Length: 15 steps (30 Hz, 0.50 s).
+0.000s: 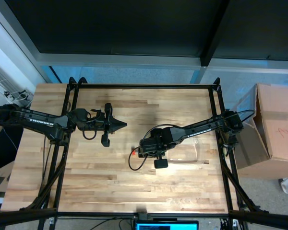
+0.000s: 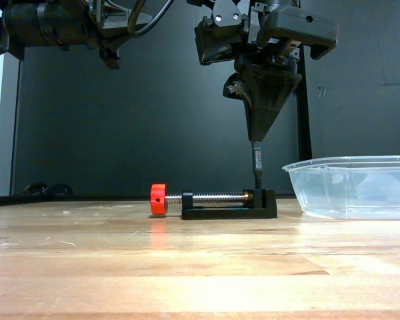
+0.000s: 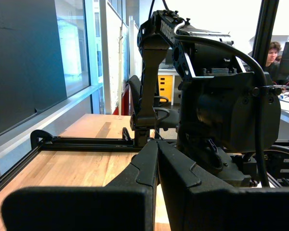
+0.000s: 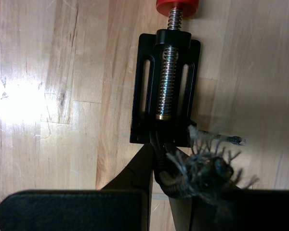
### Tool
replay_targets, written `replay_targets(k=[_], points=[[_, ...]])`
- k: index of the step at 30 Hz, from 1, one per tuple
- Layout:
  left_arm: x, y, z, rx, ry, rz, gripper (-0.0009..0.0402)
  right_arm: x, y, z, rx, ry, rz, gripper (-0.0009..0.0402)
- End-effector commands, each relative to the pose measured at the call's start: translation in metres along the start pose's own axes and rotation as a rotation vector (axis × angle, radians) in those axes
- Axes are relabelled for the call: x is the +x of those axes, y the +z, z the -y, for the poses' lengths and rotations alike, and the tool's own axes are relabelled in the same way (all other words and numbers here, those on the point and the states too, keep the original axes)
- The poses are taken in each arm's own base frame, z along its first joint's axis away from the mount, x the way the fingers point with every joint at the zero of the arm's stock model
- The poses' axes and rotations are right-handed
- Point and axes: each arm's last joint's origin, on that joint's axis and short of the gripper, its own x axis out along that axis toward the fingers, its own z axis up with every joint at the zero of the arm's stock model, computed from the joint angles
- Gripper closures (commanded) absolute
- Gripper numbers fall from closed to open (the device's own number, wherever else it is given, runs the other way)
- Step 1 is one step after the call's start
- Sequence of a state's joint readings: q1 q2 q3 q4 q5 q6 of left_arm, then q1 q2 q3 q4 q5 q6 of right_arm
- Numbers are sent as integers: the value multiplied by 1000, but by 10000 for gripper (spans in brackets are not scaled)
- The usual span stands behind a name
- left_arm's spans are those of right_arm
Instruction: Remove the USB-C connector from the USB-C receptacle and place in the container
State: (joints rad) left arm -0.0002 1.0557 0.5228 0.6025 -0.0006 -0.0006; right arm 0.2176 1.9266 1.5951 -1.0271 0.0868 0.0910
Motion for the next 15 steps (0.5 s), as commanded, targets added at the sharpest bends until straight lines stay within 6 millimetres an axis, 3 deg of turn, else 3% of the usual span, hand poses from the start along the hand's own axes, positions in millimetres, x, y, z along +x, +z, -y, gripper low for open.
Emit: replay_targets(k=[1,15], points=[[0,0,0,0,0,0,393,0,0,0,1,0,-3,390],[0,0,0,0,0,0,393,-10,-2,1,3,2,18,393]])
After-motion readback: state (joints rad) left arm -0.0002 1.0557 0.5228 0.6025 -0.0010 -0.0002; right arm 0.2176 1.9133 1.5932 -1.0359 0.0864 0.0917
